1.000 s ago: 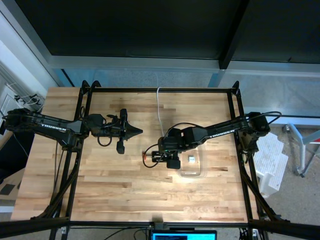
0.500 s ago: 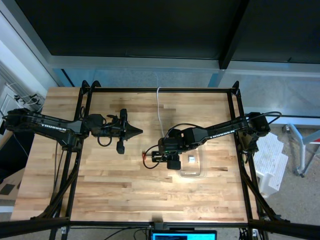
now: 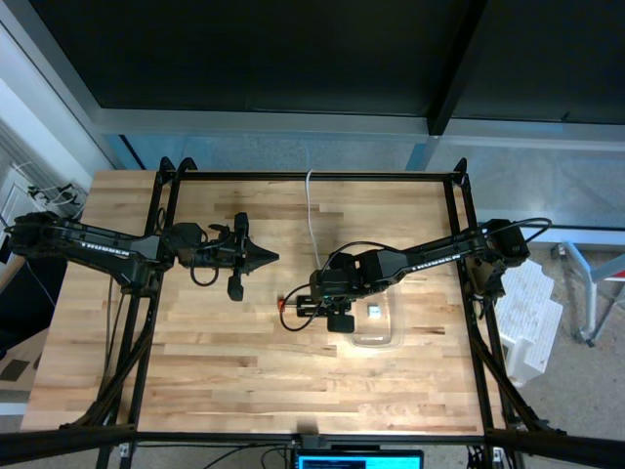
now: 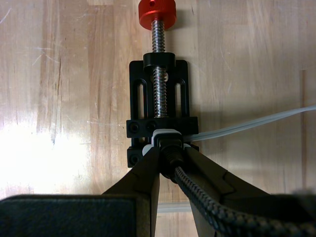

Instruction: Remove the power plug from the receptacle and place in the container

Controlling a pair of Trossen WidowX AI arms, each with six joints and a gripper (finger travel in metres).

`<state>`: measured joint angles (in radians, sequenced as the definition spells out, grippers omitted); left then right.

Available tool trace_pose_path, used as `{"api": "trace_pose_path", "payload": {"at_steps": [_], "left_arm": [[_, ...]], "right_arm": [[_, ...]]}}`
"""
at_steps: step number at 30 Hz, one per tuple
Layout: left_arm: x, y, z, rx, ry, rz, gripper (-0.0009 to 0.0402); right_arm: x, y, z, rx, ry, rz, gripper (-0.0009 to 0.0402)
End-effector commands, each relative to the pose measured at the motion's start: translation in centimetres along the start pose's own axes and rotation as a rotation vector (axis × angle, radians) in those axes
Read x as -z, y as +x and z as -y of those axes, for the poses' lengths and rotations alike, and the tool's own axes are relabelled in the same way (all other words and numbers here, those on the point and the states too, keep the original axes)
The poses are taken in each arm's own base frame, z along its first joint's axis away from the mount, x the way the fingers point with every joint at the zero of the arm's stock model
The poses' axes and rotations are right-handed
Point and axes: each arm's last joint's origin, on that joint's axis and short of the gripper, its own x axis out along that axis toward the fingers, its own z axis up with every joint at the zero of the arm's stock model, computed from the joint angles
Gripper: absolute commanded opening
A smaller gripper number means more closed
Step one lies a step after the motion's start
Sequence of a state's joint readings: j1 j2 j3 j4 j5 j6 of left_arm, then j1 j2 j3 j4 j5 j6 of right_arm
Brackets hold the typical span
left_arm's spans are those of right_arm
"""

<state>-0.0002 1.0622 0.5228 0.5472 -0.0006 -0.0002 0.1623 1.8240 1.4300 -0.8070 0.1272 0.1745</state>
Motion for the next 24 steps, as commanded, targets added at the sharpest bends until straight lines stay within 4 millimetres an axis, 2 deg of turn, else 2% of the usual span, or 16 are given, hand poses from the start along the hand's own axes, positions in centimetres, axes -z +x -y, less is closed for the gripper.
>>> {"api": "trace_pose_path", "payload": {"at_steps": [1,13,24], "left_arm": [[0.0,0.0,0.0,0.0,0.0,0.0,0.0],[0.0,0.0,0.0,0.0,0.0,0.0,0.0],[0.0,0.0,0.0,0.0,0.0,0.0,0.0]], "right_arm": [[0.0,0.0,0.0,0.003,0.001,0.001,0.0001],[0.0,0.0,-0.1,0.002,-0.001,0.001,-0.0001],[0.1,-1.3,0.0,-0.002,-0.001,0.025,0.0]]}}
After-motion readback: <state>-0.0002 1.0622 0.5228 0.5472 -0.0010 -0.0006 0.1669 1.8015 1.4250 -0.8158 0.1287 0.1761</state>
